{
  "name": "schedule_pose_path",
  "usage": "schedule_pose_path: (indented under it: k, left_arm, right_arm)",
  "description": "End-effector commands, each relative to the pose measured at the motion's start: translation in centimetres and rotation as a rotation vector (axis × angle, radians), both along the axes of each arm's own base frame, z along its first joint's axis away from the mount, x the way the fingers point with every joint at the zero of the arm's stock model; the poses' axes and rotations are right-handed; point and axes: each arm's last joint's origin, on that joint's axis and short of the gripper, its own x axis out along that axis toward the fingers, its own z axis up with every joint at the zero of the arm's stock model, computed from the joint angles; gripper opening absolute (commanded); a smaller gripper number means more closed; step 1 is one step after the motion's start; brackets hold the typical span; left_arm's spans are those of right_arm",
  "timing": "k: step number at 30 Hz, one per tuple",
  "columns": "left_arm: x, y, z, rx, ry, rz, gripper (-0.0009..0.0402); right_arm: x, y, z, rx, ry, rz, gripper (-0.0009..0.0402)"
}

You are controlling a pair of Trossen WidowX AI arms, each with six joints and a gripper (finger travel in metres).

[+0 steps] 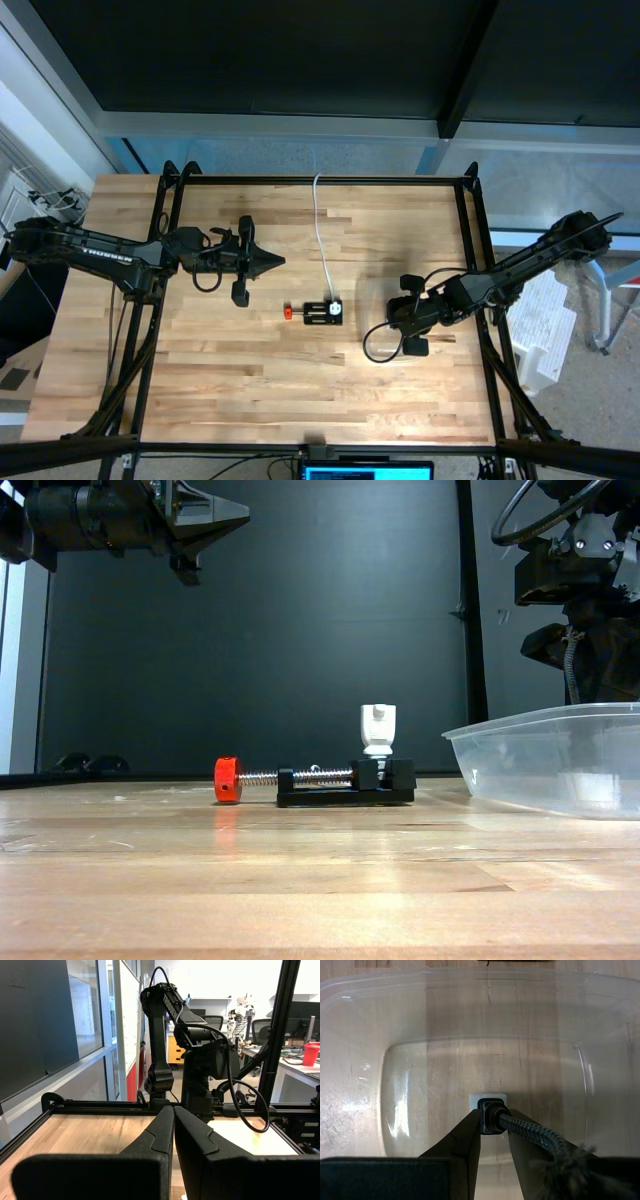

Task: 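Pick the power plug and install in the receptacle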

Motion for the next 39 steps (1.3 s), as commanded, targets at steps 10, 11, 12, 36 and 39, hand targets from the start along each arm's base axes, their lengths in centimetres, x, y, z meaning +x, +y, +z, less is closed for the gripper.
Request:
schedule_pose_path:
  k: [10,11,12,36,39]
  left_arm:
    - [0.0,0.0,0.0,0.0,0.0,0.0,0.0]
    - [0.0,0.0,0.0,0.0,0.0,0.0,0.0]
    - [0.0,0.0,0.0,0.0,0.0,0.0,0.0]
    - [0.0,0.0,0.0,0.0,0.0,0.0,0.0]
    - [0.0,0.0,0.0,0.0,0.0,0.0,0.0]
  right_arm:
    - [-0.1,0.0,0.3,0.004,-0.012,0.006,0.0185]
    - [-0.1,0.0,0.4,0.007,-0.017,0.006,0.0192]
    - [-0.1,0.0,0.6,0.009,-0.022,0.006,0.0198]
    - [-0.5,-0.2,-0.8,-0.006,-0.021,0.017,0.0208]
    - [-0.5,-0.2,-0.9,-0.01,-0.025,0.015,0.0208]
